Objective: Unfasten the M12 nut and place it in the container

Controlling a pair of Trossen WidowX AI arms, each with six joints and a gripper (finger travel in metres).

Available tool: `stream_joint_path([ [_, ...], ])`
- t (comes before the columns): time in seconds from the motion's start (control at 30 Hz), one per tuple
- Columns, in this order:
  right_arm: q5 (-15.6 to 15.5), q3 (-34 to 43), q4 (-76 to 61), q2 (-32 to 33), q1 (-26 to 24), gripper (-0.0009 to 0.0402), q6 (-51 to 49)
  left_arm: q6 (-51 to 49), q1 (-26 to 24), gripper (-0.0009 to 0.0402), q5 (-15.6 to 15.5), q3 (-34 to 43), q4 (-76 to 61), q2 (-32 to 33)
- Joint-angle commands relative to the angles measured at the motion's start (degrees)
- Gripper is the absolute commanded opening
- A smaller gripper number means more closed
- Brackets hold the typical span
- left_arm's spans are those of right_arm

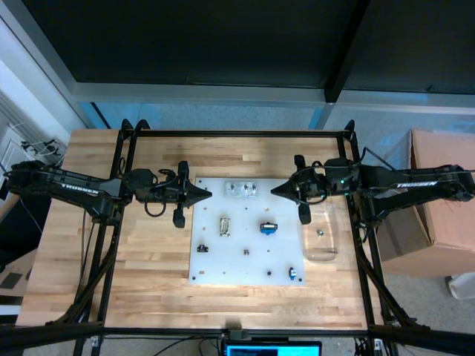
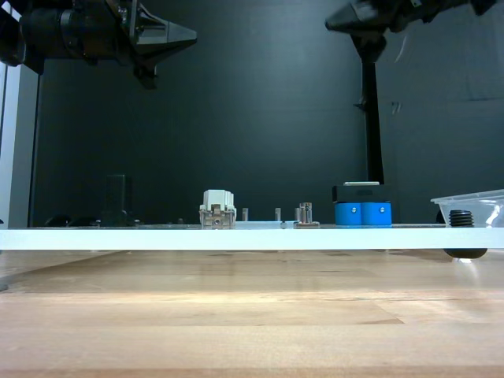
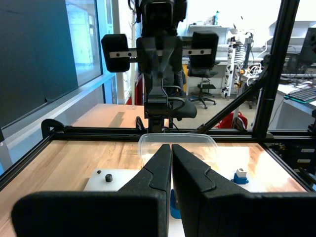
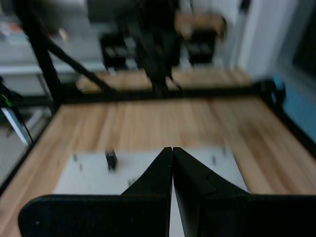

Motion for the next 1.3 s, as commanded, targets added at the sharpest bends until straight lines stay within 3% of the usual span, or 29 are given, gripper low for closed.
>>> stream_joint_path([
  [0.03,-0.2,-5.0,12.9,0.0,-0.1,0.0000,-1.5,0.0,0.0,0.0000,0.0,0.0,0.0,0.0],
  [0.2,1.0,-11.1,24.7,0.0,-0.8,0.0000,-1.4,0.0,0.0,0.0000,0.0,0.0,0.0,0.0],
  [0.6,0.2,-16.5,28.1,0.0,-2.0,0.0000,0.6,0.0,0.0,0.0000,0.0,0.0,0.0,0.0],
  [1.3,-0.7,-14.7,27.2,0.0,-1.9,0.0000,0.6,0.0,0.0,0.0000,0.0,0.0,0.0,0.0],
])
